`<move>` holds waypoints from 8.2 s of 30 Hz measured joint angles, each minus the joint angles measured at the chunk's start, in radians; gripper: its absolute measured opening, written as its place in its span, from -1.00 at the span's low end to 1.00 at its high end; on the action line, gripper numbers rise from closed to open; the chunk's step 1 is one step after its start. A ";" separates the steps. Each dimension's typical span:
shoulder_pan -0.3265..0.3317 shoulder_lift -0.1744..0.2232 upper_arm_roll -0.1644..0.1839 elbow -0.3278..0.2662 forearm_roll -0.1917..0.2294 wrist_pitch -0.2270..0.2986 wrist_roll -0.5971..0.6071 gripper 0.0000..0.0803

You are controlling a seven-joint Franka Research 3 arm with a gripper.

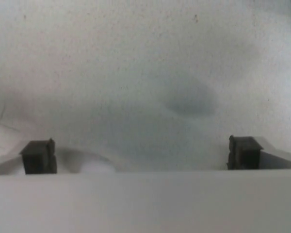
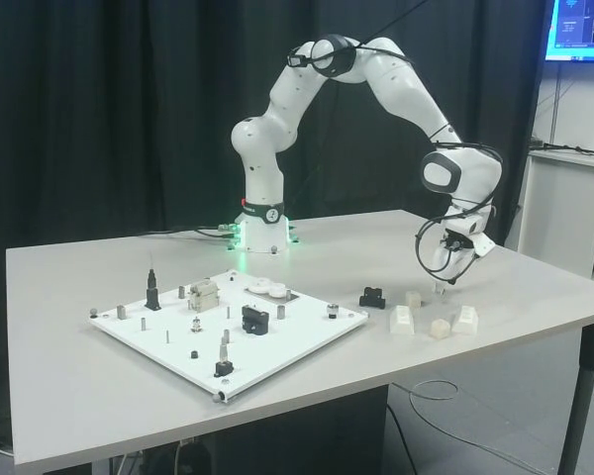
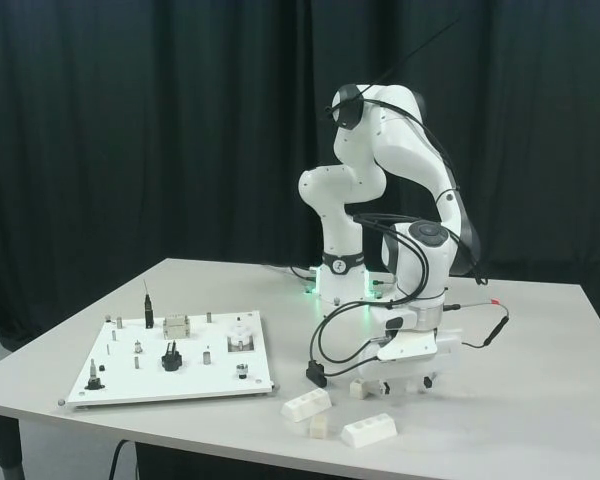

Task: Remove medium gear.

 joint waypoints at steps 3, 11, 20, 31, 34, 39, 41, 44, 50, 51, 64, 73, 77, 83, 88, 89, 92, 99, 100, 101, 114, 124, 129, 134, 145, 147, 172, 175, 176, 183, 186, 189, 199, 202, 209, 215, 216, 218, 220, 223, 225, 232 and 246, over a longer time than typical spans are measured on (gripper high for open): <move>-0.001 0.000 0.000 0.002 0.000 -0.003 0.002 0.97; -0.005 0.000 0.000 0.014 0.000 -0.024 0.011 0.99; -0.013 -0.001 0.000 0.029 0.000 -0.049 0.011 0.99; -0.020 -0.005 0.000 0.042 0.000 -0.079 0.011 0.99; -0.021 -0.006 0.000 0.043 0.000 -0.081 0.011 0.99; -0.021 -0.007 0.000 0.045 -0.001 -0.083 0.011 0.99; -0.021 -0.007 0.000 0.046 -0.001 -0.084 0.011 0.99; -0.022 -0.007 0.000 0.047 -0.002 -0.085 0.011 0.99; -0.024 -0.008 0.000 0.048 -0.003 -0.087 0.011 0.99; -0.024 -0.008 0.000 0.049 -0.003 -0.088 0.011 0.99; -0.034 -0.008 -0.001 0.059 -0.014 -0.104 0.011 0.99; -0.050 -0.014 -0.008 0.059 -0.039 -0.144 0.011 0.99; -0.065 -0.024 -0.008 0.059 -0.058 -0.185 0.011 0.99; -0.094 -0.045 -0.006 0.057 -0.097 -0.251 0.011 0.99; -0.122 -0.067 -0.002 0.049 -0.134 -0.298 0.008 0.99; -0.128 -0.073 -0.001 0.046 -0.142 -0.305 0.007 0.99; -0.148 -0.091 0.004 0.030 -0.171 -0.318 0.002 0.99; -0.221 -0.151 0.032 -0.036 -0.235 -0.320 -0.033 0.99; -0.233 -0.160 0.037 -0.046 -0.242 -0.320 -0.037 0.99; -0.246 -0.169 0.042 -0.057 -0.248 -0.320 -0.043 0.99; -0.371 -0.268 0.071 -0.177 -0.262 -0.266 -0.138 0.99; -0.442 -0.318 0.063 -0.267 -0.295 -0.188 -0.184 0.99; -0.478 -0.340 0.055 -0.316 -0.307 -0.144 -0.218 0.99; -0.504 -0.360 0.034 -0.362 -0.311 -0.098 -0.254 0.99; -0.515 -0.394 -0.055 -0.434 -0.322 -0.007 -0.321 0.99; -0.515 -0.399 -0.072 -0.444 -0.322 0.006 -0.343 0.99; -0.522 -0.437 -0.156 -0.586 -0.191 0.207 -0.512 0.99; -0.522 -0.438 -0.163 -0.595 -0.168 0.222 -0.530 0.99; -0.522 -0.438 -0.166 -0.597 -0.160 0.225 -0.535 0.99; -0.522 -0.438 -0.182 -0.604 -0.105 0.243 -0.593 0.99; -0.522 -0.438 -0.188 -0.609 -0.082 0.254 -0.613 0.99; -0.522 -0.438 -0.193 -0.614 -0.062 0.265 -0.635 0.99; -0.522 -0.433 -0.203 -0.625 -0.002 0.297 -0.664 0.99; -0.522 -0.430 -0.203 -0.626 0.005 0.302 -0.664 0.99; -0.522 -0.420 -0.204 -0.628 0.037 0.324 -0.658 0.99; -0.520 -0.410 -0.204 -0.629 0.041 0.338 -0.630 0.99; -0.520 -0.409 -0.204 -0.629 0.041 0.339 -0.625 0.99; -0.519 -0.407 -0.204 -0.629 0.041 0.341 -0.616 0.99; -0.518 -0.405 -0.204 -0.629 0.041 0.344 -0.607 0.99; -0.516 -0.402 -0.203 -0.629 0.041 0.349 -0.598 0.99; -0.515 -0.400 -0.203 -0.629 0.041 0.352 -0.596 0.99; -0.512 -0.393 -0.203 -0.629 0.041 0.359 -0.576 0.99; -0.508 -0.385 -0.203 -0.629 0.041 0.366 -0.558 0.77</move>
